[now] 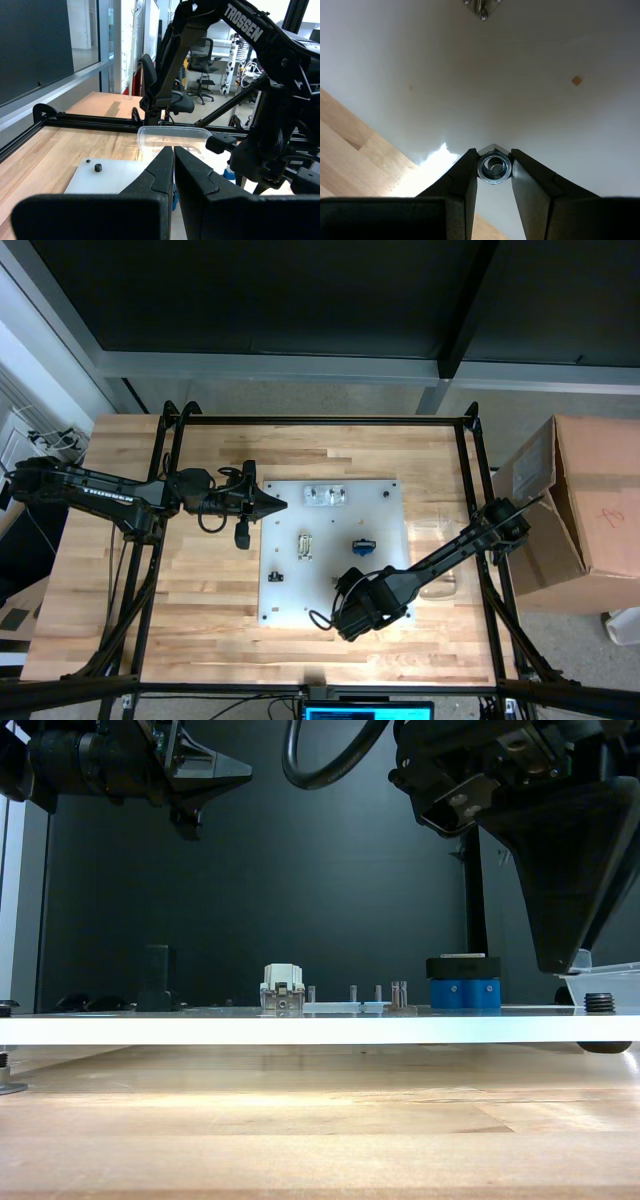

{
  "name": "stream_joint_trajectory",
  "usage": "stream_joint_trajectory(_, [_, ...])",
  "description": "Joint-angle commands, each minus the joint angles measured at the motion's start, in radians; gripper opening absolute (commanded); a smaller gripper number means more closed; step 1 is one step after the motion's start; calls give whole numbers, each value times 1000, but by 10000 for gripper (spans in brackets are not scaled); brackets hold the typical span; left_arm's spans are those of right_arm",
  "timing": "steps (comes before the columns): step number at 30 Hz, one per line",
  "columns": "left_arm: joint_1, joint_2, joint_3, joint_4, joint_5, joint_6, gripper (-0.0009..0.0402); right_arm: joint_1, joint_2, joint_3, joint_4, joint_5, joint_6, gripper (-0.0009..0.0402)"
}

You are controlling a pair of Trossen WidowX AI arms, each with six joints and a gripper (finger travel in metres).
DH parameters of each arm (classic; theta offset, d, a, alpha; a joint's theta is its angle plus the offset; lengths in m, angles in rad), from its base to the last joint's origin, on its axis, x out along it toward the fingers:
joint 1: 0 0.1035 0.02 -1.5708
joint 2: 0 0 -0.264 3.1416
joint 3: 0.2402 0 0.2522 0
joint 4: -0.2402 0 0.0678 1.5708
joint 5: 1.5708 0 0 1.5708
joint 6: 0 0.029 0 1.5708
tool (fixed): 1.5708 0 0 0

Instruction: Pick the M12 nut and place it on its threads and fasten

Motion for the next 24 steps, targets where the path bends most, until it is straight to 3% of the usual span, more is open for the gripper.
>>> stream_joint_trajectory(1, [0, 0, 0, 0, 0, 0, 0, 7, -11, -12, 7, -2, 10, 4])
stream_joint_trajectory(24, [0, 0, 0, 0, 0, 0, 0, 22, -13, -96, 78, -1, 21, 4])
